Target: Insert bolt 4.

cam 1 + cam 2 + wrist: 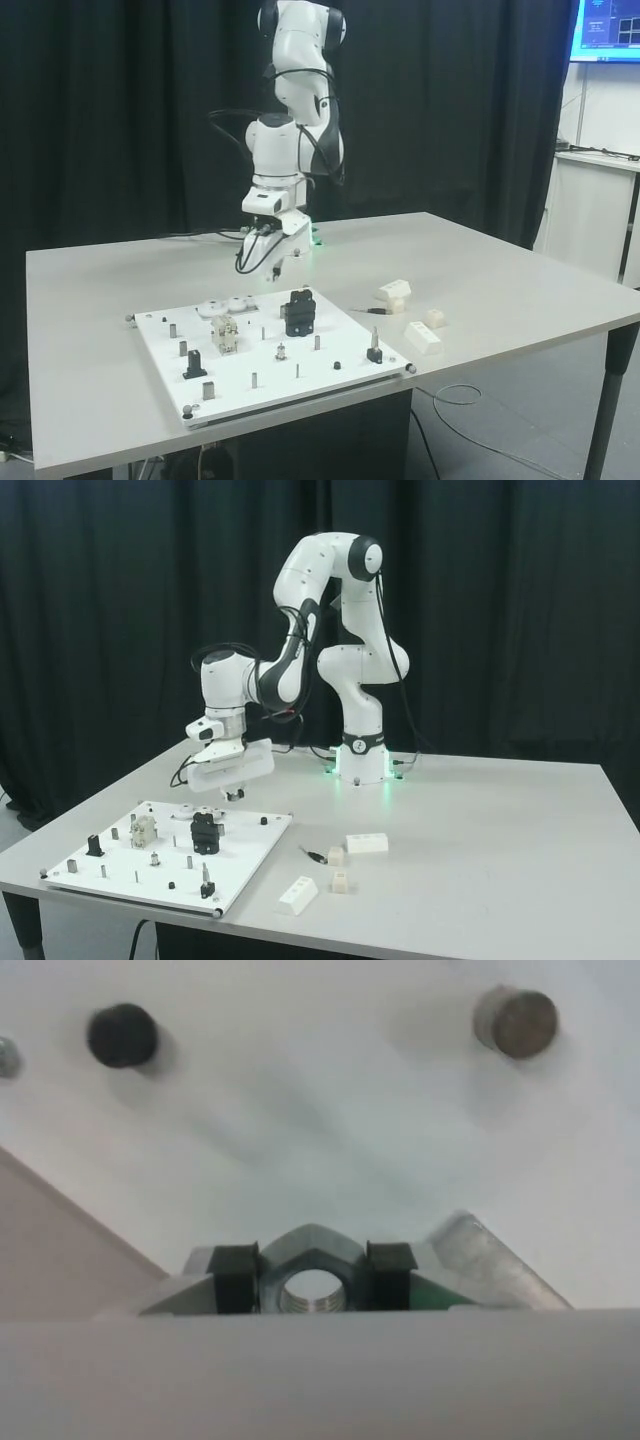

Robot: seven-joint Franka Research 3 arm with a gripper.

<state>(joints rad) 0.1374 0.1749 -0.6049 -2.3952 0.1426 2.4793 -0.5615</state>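
Note:
My gripper [314,1278] is shut on a grey metal hex piece [314,1292] with a threaded hole, held between the two black finger pads [235,1275]. It hangs a little above the white assembly board [330,1130], over the board's far edge [215,300]. In the room views the gripper [274,266] [236,793] points down at the board [250,845], apart from it. The held piece is too small to make out there.
On the board stand a black block [300,312], a black round cap [122,1035], a grey round peg [516,1022] and several small pins and fixtures. Small white blocks [423,337] [367,842] lie on the grey table [500,270] beside the board.

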